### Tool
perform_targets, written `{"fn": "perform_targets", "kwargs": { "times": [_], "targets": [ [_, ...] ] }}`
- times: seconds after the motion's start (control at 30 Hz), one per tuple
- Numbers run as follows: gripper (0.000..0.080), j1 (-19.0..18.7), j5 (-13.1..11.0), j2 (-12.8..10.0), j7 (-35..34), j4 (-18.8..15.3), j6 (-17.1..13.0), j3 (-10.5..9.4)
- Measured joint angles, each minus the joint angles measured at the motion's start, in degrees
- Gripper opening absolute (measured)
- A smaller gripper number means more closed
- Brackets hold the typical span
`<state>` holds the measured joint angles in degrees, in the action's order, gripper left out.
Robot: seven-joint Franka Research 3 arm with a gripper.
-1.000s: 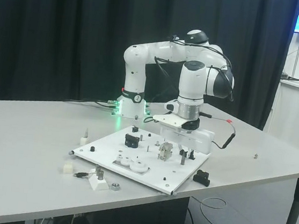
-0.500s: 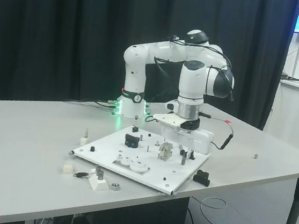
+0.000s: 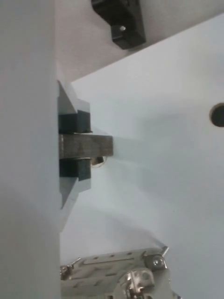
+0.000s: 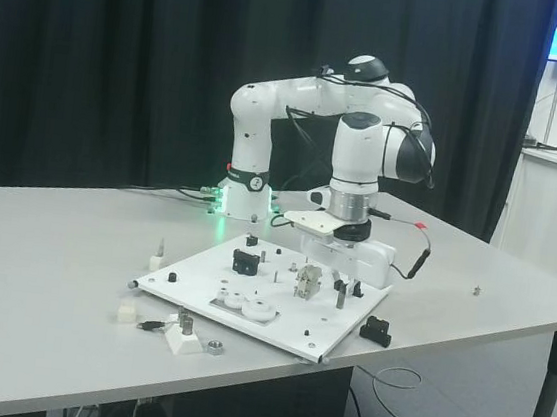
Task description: Insert square peg 3.
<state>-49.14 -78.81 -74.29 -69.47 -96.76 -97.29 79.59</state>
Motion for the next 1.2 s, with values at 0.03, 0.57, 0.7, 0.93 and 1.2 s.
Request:
{"fn": "perform_targets", "kwargs": {
  "times": [0.03,0.57,0.7,0.93,1.2],
  "targets": [
    [0.0110,0.0,0.0,0.0,0.1,0.0,0.0,0.00],
    [0.0110,-0.6,0.6,0.0,3.7,0.0,1.6,0.16],
    [0.0110,-0.9,1.0,0.0,3.9,0.0,1.9,0.18],
    [0.0110,-1.2,1.9,0.0,5.5,0.0,1.8,0.20],
    [0.0110,-1.6,2.7,0.0,6.1,0.0,1.1,0.19]
  ]
}}
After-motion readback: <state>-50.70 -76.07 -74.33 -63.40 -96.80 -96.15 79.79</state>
